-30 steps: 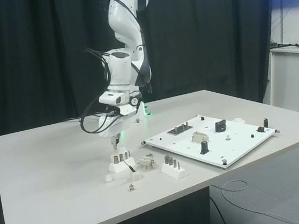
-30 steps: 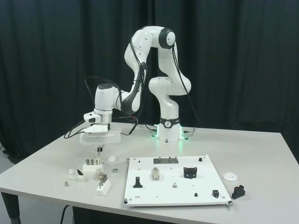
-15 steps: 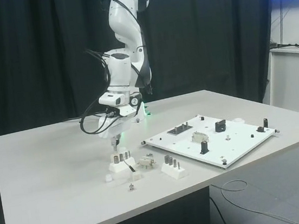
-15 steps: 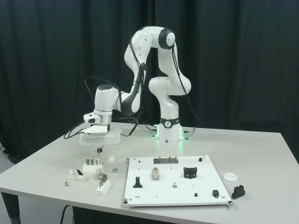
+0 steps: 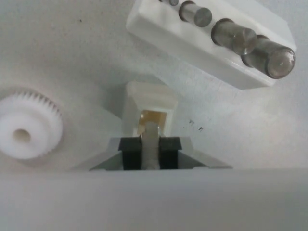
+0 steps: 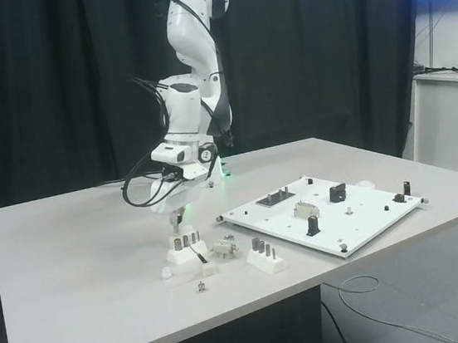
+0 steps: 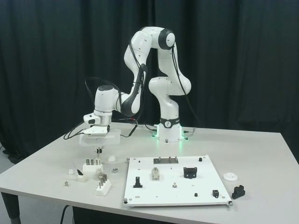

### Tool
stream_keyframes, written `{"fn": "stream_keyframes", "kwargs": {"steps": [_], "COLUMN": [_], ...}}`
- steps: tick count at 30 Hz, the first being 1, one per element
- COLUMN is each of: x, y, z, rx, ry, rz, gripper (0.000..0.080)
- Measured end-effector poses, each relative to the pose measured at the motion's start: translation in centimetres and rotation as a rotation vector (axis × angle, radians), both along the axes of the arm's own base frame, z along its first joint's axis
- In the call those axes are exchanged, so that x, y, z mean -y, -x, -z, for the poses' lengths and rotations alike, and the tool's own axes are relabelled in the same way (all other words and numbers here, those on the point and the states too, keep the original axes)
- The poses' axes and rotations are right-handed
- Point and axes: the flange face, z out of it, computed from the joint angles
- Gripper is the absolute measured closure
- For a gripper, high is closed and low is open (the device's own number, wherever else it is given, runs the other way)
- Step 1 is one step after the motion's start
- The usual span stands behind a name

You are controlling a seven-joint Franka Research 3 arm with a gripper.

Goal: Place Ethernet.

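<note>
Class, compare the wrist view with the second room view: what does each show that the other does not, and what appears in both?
Only the wrist view shows the grip close up: the pincer shut on a small white connector, held above the table, with a white toothed gear nearby. Only the second room view shows the whole white arm, the white board with its fixtures, and the black curtain behind. Both show the white block holding metal pegs and the grey table.

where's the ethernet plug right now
The Ethernet plug is clamped in the gripper, held in the air above the white peg holder, left of the white board in the second room view.
</note>
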Motion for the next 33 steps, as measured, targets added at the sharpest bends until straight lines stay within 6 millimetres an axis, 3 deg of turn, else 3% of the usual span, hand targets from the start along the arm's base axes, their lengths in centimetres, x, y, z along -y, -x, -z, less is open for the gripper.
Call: {"fn": "stream_keyframes", "kwargs": {"steps": [33], "x": [0.17], "y": [-0.06], "z": [0.63], "rx": [0.015], "ry": [0.007], "rz": [0.009], "gripper": [0.0731]}}
